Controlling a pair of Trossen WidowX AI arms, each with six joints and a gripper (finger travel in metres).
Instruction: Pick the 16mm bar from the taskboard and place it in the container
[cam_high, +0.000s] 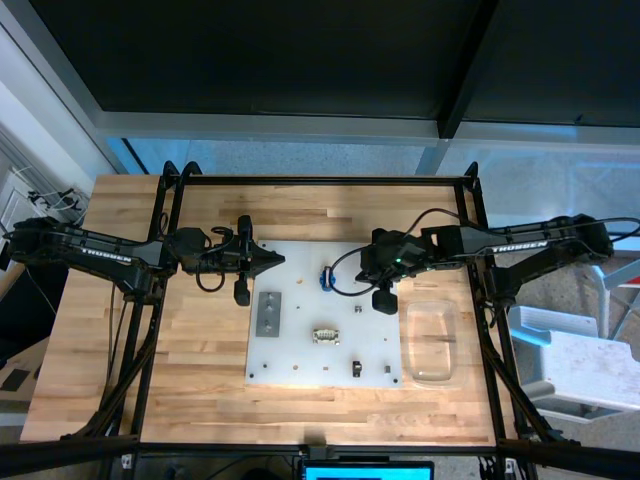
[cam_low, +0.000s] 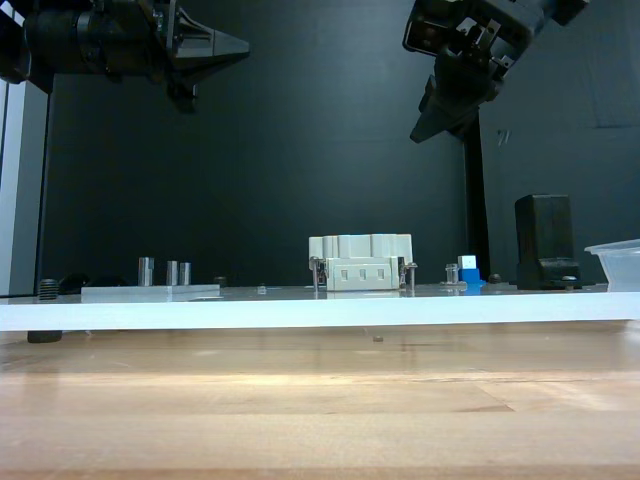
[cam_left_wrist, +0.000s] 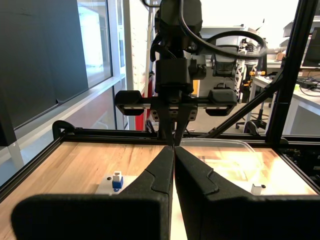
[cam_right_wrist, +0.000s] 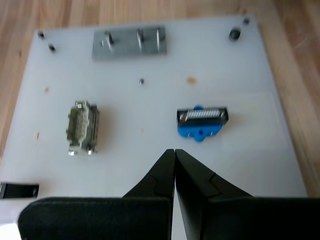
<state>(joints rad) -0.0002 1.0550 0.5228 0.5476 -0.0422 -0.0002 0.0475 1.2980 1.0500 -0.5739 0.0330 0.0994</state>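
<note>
The white taskboard (cam_high: 300, 352) lies mid-table, carrying a grey block (cam_high: 268, 312) with small grey pegs standing in it. I take the 16mm bar (cam_right_wrist: 107, 41) to be the widest peg, at the block's near end (cam_low: 146, 271). To the board's right sits the clear container (cam_high: 432, 307), holding nothing. My right gripper (cam_high: 365, 272) hangs high over the board's far right part, tilted down, shut on nothing (cam_right_wrist: 174, 151). My left gripper (cam_high: 279, 258) hovers high over the board's far left edge, level, shut and holding nothing (cam_left_wrist: 173, 147).
Also on the board are a blue connector (cam_right_wrist: 201, 122), a beige multi-pin connector (cam_right_wrist: 82, 127), a small loose grey stud (cam_right_wrist: 142, 81) and a black fitting (cam_low: 545, 240). A black metal frame (cam_high: 320, 181) borders the wooden table.
</note>
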